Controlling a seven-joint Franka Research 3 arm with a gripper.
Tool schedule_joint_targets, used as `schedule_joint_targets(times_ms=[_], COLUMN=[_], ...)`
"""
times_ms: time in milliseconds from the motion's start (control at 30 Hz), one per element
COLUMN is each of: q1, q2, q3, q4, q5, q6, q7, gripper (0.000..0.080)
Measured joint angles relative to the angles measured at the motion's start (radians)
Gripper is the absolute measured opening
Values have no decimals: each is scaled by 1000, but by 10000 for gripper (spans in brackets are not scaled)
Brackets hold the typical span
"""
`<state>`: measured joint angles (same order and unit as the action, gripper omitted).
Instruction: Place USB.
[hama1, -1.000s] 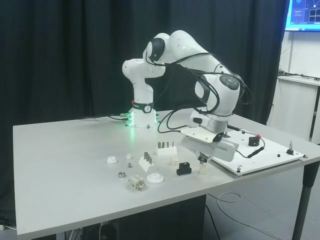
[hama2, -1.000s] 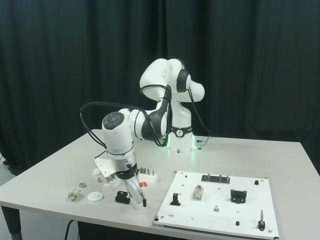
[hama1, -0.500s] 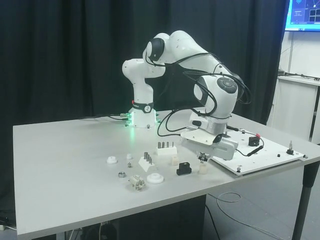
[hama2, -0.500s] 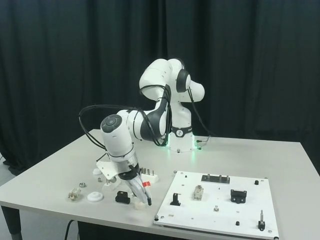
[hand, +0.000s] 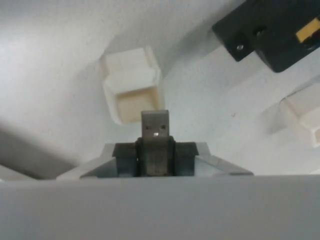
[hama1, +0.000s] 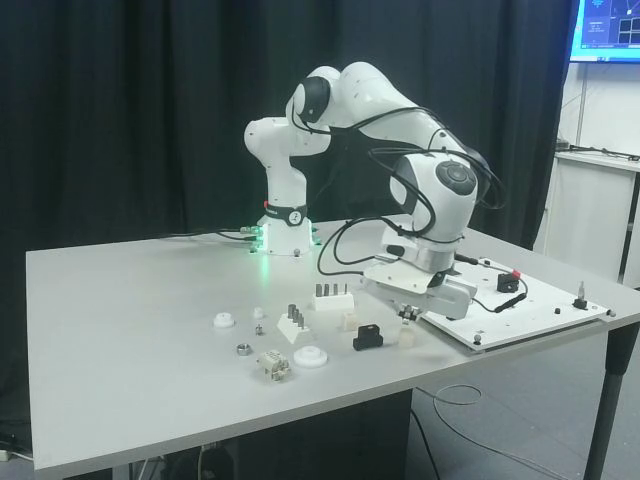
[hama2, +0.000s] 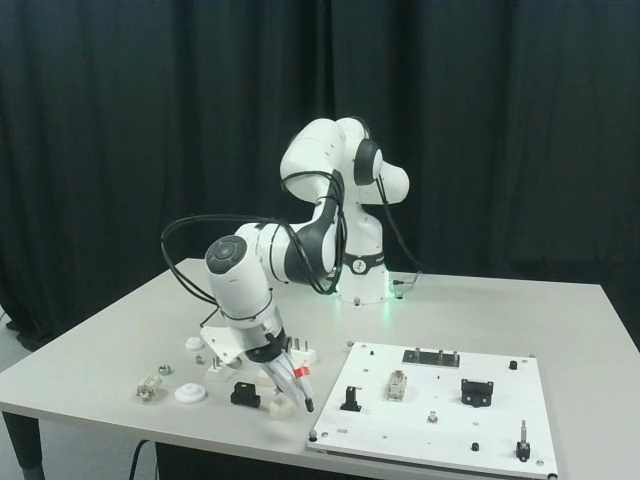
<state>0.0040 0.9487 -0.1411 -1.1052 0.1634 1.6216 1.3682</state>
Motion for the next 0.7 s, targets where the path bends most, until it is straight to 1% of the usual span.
schedule_joint_targets(times_ms=[233,700], q1=[5,5], q2=[0,0], q3=[2,2], q4=[-7,-14], q5=[0,0], q6=[-1,-1], q7=[-30,-43], gripper=[150,150])
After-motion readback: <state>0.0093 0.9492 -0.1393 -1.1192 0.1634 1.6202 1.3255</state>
